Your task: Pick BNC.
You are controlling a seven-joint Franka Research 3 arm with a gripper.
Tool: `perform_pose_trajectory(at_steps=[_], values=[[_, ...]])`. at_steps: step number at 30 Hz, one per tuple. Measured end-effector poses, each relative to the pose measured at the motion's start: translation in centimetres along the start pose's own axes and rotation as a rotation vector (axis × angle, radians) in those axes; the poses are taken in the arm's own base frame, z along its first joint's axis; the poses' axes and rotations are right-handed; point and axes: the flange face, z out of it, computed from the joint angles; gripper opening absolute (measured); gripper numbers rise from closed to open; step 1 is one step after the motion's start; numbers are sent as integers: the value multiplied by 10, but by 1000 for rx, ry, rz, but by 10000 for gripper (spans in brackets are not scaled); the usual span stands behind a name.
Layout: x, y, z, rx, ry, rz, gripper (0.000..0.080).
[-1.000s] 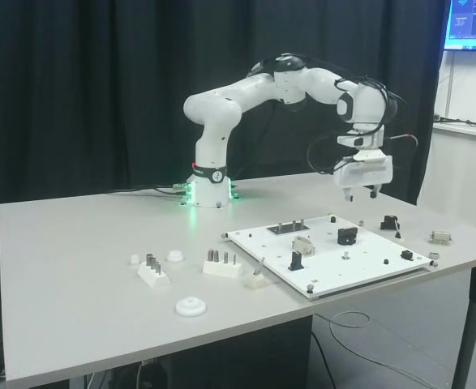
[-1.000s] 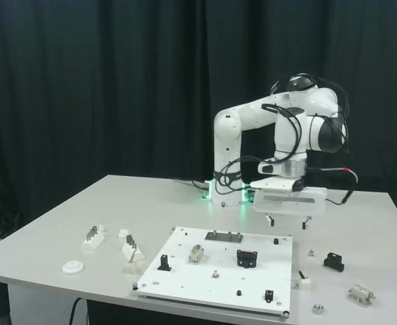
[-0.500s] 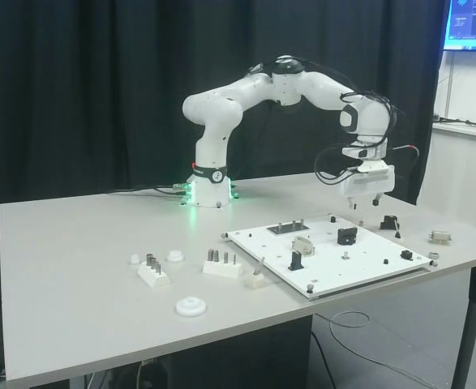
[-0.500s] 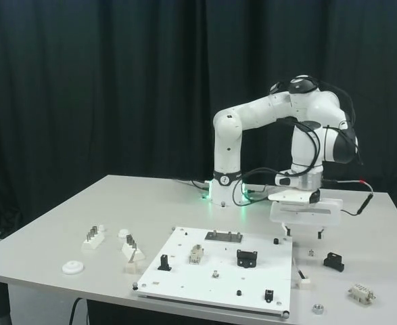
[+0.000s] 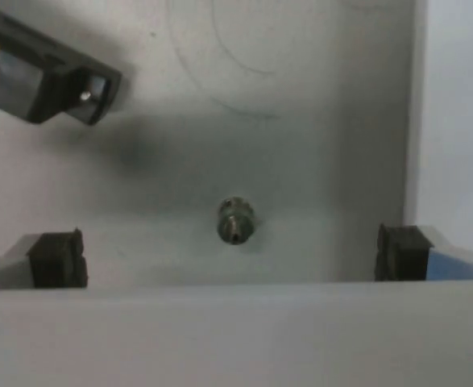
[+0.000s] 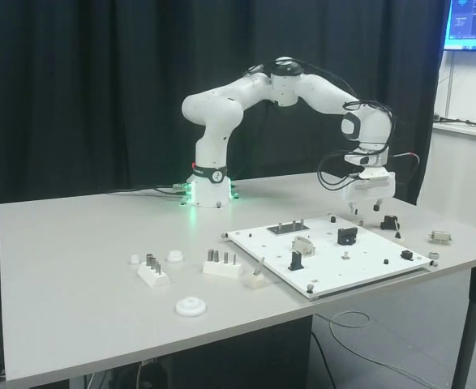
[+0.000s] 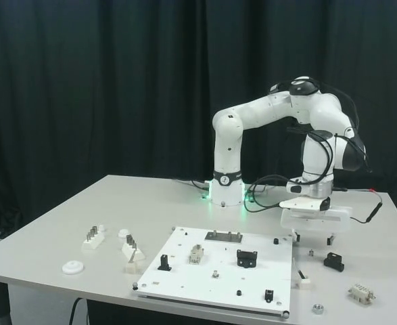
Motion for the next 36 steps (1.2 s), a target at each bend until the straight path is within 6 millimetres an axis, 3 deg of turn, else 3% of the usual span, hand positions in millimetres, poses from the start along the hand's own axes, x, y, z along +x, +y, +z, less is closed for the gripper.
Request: perform_pose_trajectory(at_steps=[20,36], values=[[-12,1,30,6,1,21,800],[-10,2,41,19,12,43,800]])
